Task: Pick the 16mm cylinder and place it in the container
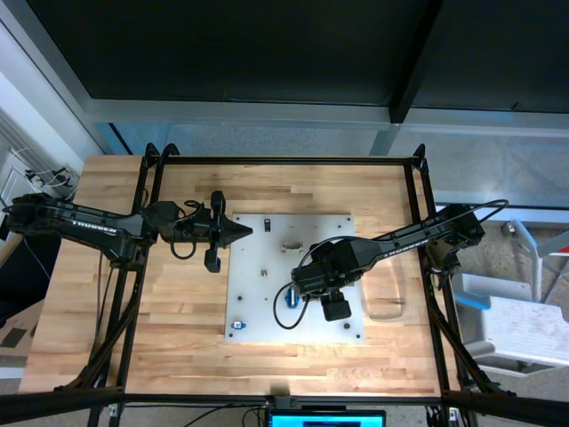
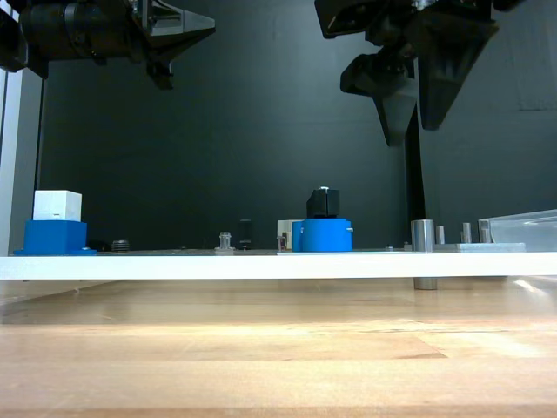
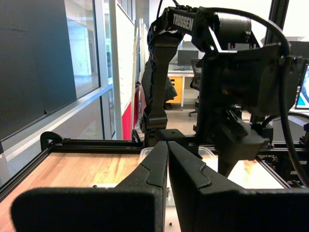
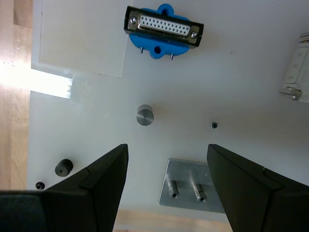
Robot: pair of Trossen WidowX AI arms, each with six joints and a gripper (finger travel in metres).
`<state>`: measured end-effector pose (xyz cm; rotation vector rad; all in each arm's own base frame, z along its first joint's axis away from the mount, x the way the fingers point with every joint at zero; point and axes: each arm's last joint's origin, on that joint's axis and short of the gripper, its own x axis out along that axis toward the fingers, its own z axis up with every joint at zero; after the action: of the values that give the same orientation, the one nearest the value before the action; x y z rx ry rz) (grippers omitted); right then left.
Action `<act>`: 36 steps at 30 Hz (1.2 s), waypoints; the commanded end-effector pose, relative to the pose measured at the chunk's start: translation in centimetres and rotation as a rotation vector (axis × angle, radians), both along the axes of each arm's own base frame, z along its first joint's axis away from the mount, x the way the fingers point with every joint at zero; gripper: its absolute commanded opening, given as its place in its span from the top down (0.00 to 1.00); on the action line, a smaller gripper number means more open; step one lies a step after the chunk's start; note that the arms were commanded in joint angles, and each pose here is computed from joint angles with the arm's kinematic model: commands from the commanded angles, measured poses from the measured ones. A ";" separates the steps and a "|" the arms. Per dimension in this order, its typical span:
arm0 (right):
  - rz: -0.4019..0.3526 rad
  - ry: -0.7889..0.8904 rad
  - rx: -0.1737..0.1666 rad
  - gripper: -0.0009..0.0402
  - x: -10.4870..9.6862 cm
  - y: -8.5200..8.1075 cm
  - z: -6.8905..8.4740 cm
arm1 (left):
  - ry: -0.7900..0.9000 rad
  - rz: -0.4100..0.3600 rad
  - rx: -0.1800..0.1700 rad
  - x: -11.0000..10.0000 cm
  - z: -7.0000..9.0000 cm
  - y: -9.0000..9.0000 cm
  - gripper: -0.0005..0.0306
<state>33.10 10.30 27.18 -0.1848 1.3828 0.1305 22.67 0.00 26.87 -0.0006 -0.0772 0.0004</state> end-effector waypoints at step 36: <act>-0.007 -0.029 0.032 0.42 0.6 0.9 -6.9 | 0.000 0.000 0.000 0.0 0.0 0.0 0.98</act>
<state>33.73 11.16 20.46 -0.1613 1.3560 0.1419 22.67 0.00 26.87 -0.0002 -0.0772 0.0000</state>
